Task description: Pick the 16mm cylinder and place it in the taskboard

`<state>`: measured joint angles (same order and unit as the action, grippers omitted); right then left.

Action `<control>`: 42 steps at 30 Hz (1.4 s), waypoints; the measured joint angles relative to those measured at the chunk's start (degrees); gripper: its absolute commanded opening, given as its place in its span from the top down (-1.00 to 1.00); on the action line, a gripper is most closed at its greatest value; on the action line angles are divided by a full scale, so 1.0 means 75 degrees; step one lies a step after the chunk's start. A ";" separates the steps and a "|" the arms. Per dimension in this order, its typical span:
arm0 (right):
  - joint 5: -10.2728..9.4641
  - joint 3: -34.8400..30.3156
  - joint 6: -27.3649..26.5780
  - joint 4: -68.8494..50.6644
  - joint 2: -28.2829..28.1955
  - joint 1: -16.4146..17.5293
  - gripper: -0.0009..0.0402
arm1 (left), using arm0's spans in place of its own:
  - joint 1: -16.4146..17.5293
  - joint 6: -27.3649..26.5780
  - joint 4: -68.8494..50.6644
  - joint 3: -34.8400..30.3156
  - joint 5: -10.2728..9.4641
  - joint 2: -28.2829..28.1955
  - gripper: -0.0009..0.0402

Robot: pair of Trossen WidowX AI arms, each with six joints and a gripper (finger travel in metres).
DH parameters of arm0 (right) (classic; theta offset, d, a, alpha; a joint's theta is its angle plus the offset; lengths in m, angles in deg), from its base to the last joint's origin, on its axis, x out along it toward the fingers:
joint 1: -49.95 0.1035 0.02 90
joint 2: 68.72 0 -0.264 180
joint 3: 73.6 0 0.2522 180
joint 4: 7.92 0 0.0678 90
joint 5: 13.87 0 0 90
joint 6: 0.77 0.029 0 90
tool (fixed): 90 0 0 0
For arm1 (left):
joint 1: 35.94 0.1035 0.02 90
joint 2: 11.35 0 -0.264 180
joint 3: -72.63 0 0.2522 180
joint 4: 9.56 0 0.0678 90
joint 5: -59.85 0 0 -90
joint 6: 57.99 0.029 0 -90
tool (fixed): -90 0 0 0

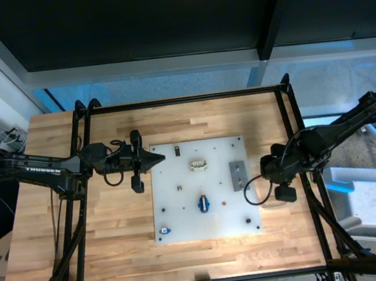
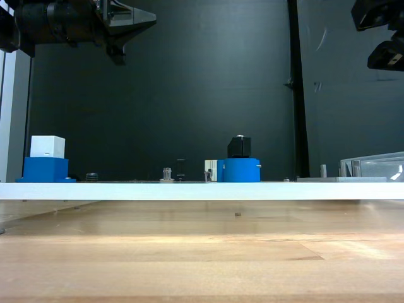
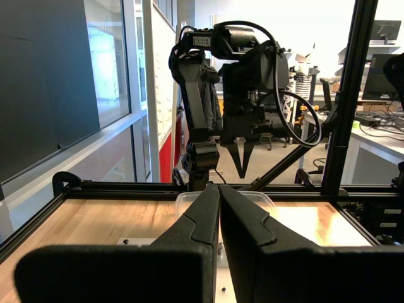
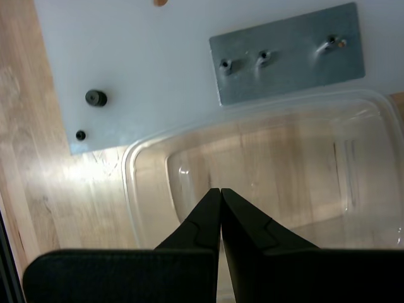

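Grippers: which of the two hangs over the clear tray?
The right gripper, shut, points down over the tray beside the taskboard. The left gripper, also shut, hangs level above the taskboard's left edge instead.

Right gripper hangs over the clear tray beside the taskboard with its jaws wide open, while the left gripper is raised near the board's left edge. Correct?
No: the jaws of the right gripper are shut, tips together, as the right wrist view shows. It does hang over the clear tray beside the taskboard, and the left gripper is raised near the board's left edge.
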<state>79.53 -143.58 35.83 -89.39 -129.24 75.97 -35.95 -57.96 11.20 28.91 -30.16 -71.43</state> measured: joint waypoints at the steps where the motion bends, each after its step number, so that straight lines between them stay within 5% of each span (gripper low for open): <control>1: 0.0003 0.0003 0.0041 -0.0061 0.0000 0.0064 0.96 | 0.0000 0.0000 0.0000 0.0003 0.0003 0.0000 0.96; 21: 0.0003 0.0437 0.0799 -0.0423 -0.0003 0.1402 0.91 | 0.0000 0.0000 0.0000 0.0000 0.0000 0.0000 0.96; 42: 0.0242 0.0691 0.0924 -0.0242 -0.0527 0.1996 -0.08 | 0.0000 0.0000 -0.0003 0.0000 0.0000 0.0000 0.96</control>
<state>81.35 -138.40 42.75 -91.20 -133.19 90.94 -35.95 -57.96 11.18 28.91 -30.16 -71.43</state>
